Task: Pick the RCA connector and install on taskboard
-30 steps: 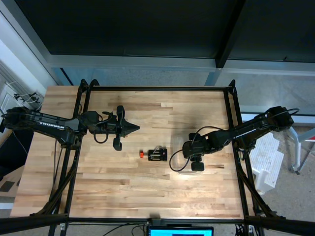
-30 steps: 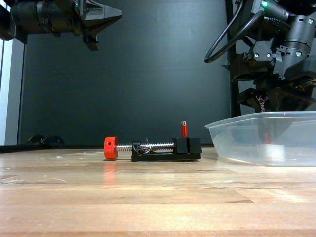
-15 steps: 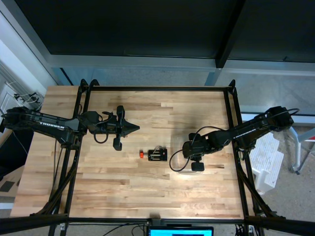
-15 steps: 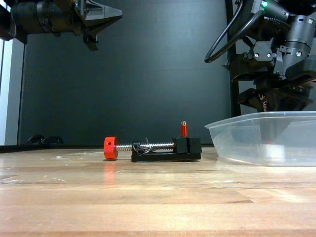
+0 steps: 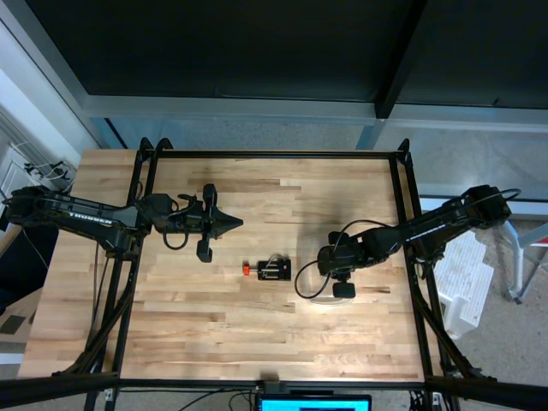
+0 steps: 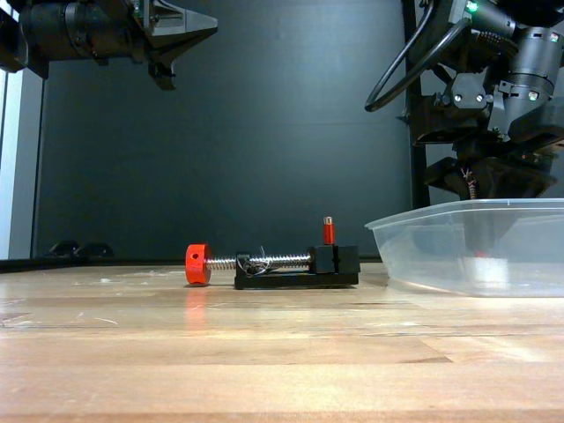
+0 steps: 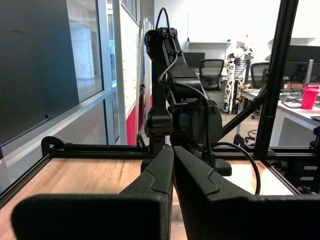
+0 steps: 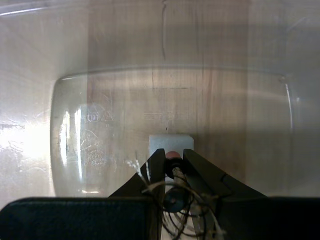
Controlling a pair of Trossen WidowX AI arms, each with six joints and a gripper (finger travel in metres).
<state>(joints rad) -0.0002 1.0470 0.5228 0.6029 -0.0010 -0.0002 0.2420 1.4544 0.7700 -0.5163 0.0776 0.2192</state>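
Observation:
The taskboard [image 5: 274,271] [image 6: 295,267] is a small black block on the wooden table, with a red stub [image 6: 197,263] at its left end and a short red post [image 6: 328,231] on top. Just above the clear tray [image 6: 423,256], my right gripper [image 8: 173,154] [image 6: 471,187] points down, shut on the RCA connector [image 8: 174,170]. The connector shows a red tip, a metal spring and thin wires. My left gripper [image 5: 231,223] [image 7: 173,162] hangs high over the table's left part, shut and empty.
A white block [image 8: 171,142] [image 6: 487,268] lies on the floor of the clear tray [image 5: 315,294], right of the taskboard. Black frame rails run along the table edges. The right arm's cable loops beside its wrist.
The right gripper has risen slightly with the connector, whose red tip no longer shows through the tray wall. The left arm has not moved.

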